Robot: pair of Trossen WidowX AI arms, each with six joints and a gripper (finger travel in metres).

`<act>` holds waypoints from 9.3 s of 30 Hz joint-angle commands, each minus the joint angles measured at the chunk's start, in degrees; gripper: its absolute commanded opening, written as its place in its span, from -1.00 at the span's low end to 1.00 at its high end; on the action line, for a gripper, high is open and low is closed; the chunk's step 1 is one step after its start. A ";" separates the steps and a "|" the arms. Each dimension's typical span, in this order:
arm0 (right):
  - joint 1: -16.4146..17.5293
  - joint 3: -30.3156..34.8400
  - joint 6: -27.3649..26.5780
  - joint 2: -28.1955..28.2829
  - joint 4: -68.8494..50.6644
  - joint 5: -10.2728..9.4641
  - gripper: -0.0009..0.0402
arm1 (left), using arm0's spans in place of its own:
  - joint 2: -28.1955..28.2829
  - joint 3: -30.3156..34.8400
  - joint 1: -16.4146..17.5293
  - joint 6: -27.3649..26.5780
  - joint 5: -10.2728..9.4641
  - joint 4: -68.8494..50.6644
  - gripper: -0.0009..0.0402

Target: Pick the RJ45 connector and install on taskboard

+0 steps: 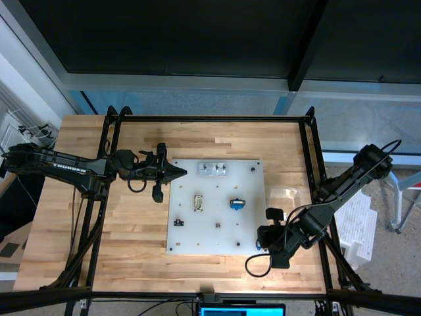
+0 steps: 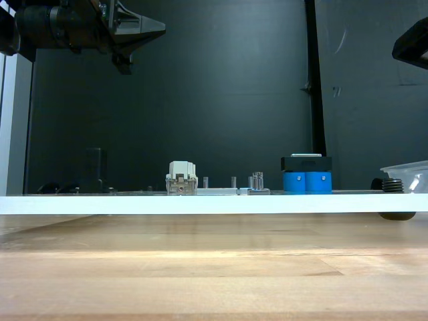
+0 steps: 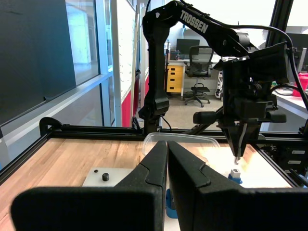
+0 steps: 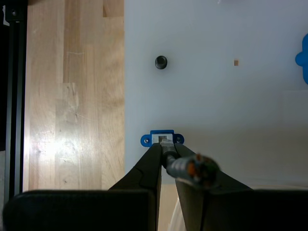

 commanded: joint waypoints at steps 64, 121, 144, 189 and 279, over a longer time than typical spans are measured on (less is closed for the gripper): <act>1.20 -2.38 -1.29 3.37 4.15 1.44 -0.96 | 0.00 0.02 0.00 0.00 0.00 0.00 -0.96; 1.27 2.69 -1.11 -1.18 -3.17 1.57 -0.25 | 0.00 0.02 0.02 0.00 0.00 -0.02 -0.96; 0.61 4.39 -1.73 -4.37 -7.91 1.53 -0.19 | 0.00 0.02 0.00 0.00 0.00 0.00 -0.96; -44.87 0.17 -44.22 -22.93 12.94 -11.80 -0.96 | 0.00 0.02 0.02 0.00 0.00 0.00 -0.96; -44.94 -29.97 -35.91 -27.08 72.26 -16.04 -0.96 | 0.00 0.02 0.02 0.00 0.00 0.00 -0.96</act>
